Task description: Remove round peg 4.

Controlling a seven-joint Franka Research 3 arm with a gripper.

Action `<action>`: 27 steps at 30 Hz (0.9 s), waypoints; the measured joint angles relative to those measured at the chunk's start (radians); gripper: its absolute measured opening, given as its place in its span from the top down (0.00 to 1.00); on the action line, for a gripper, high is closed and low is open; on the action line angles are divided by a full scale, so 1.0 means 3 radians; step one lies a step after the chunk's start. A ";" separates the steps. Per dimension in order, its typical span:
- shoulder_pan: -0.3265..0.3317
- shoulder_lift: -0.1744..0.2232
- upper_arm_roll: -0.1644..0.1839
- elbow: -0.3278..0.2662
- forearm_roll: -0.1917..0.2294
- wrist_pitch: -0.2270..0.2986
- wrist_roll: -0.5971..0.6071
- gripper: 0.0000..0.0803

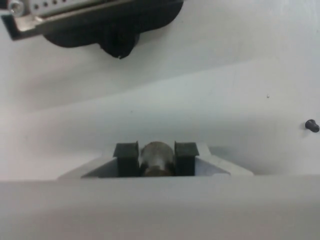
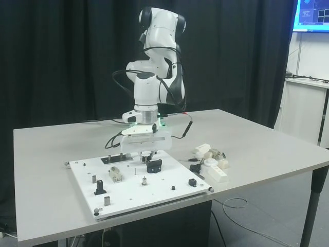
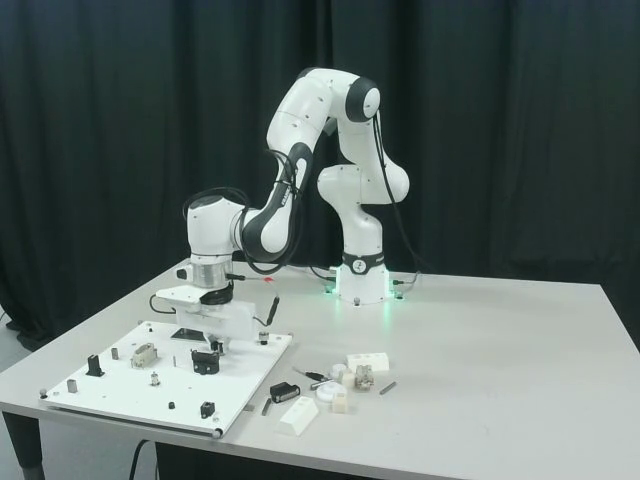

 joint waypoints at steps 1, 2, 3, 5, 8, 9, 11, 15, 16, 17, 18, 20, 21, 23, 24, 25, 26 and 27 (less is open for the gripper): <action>0.0001 -0.0002 -0.0001 0.0000 -0.0002 -0.0002 0.0000 0.81; 0.0002 -0.0005 -0.0003 0.0000 -0.0005 -0.0005 0.0000 0.81; 0.0004 -0.0008 -0.0005 0.0000 -0.0008 -0.0008 0.0000 0.81; 0.0008 -0.0016 -0.0009 0.0000 -0.0022 -0.0015 0.0000 0.81; 0.0014 -0.0033 -0.0016 0.0000 -0.0050 -0.0030 0.0000 0.81; 0.0017 -0.0038 -0.0019 0.0000 -0.0056 -0.0035 0.0000 0.81; 0.0023 -0.0047 -0.0026 0.0000 -0.0064 -0.0044 0.0000 0.81; 0.0029 -0.0066 -0.0038 0.0000 -0.0069 -0.0066 0.0000 0.81; 0.0030 -0.0072 -0.0040 0.0000 -0.0070 -0.0072 0.0000 0.81; 0.0030 -0.0078 -0.0042 0.0000 -0.0071 -0.0078 0.0000 0.81; 0.0030 -0.0083 -0.0044 0.0000 -0.0071 -0.0083 0.0000 0.81; 0.0030 -0.0090 -0.0047 0.0000 -0.0072 -0.0090 0.0002 0.81; 0.0030 -0.0093 -0.0048 0.0000 -0.0073 -0.0093 0.0003 0.81; 0.0030 -0.0098 -0.0050 0.0000 -0.0075 -0.0097 0.0003 0.81; 0.0031 -0.0101 -0.0050 0.0000 -0.0079 -0.0099 0.0003 0.81; 0.0031 -0.0104 -0.0051 0.0000 -0.0084 -0.0102 0.0004 0.81; 0.0031 -0.0108 -0.0051 0.0000 -0.0090 -0.0104 0.0005 0.81; 0.0031 -0.0112 -0.0051 0.0000 -0.0097 -0.0106 0.0008 0.81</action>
